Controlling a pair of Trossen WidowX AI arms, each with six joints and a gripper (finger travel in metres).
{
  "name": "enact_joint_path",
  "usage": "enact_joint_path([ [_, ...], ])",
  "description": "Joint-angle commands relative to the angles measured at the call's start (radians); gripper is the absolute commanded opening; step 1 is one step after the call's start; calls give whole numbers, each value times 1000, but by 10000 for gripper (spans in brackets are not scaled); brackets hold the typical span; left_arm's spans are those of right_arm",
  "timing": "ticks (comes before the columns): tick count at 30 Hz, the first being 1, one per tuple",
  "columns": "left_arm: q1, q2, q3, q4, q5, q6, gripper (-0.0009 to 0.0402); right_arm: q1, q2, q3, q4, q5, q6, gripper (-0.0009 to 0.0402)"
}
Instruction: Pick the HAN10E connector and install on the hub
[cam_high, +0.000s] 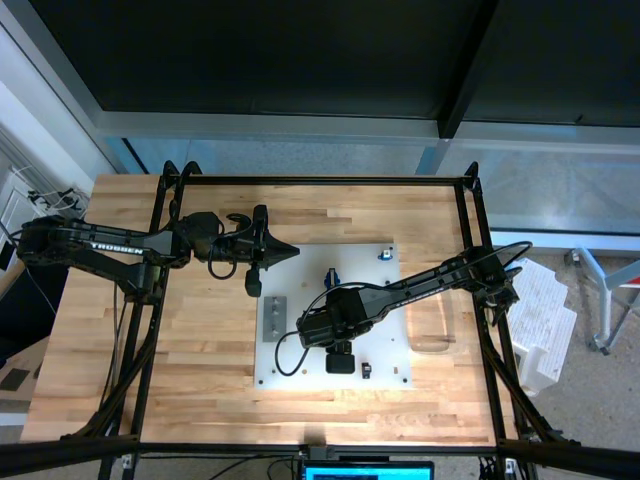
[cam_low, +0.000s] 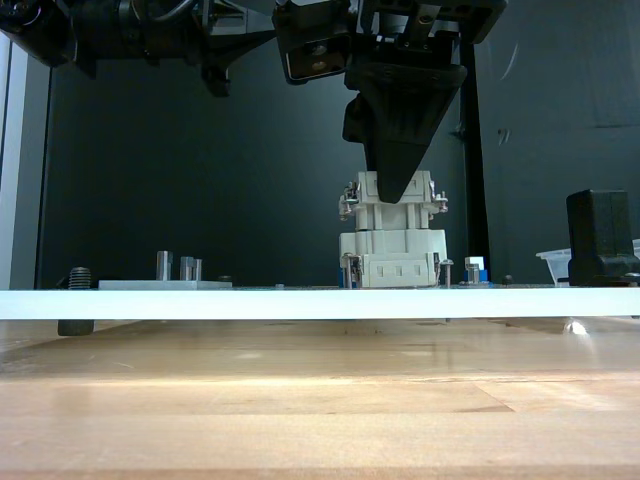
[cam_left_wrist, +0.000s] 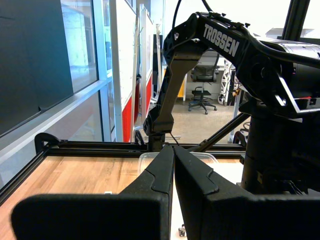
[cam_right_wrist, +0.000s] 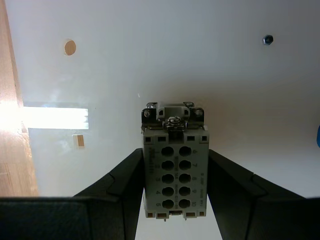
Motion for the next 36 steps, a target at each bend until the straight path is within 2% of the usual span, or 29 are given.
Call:
enact_joint_path([
  [1, 0, 0, 0, 0, 0, 0, 0, 0, 2, -12, -5, 0, 0, 13],
  [19, 0, 0, 0, 0, 0, 0, 0, 0, 2, -78, 112, 0, -3, 14],
  [36, 0, 0, 0, 0, 0, 0, 0, 0, 2, -109, 122, 0, -3, 14],
])
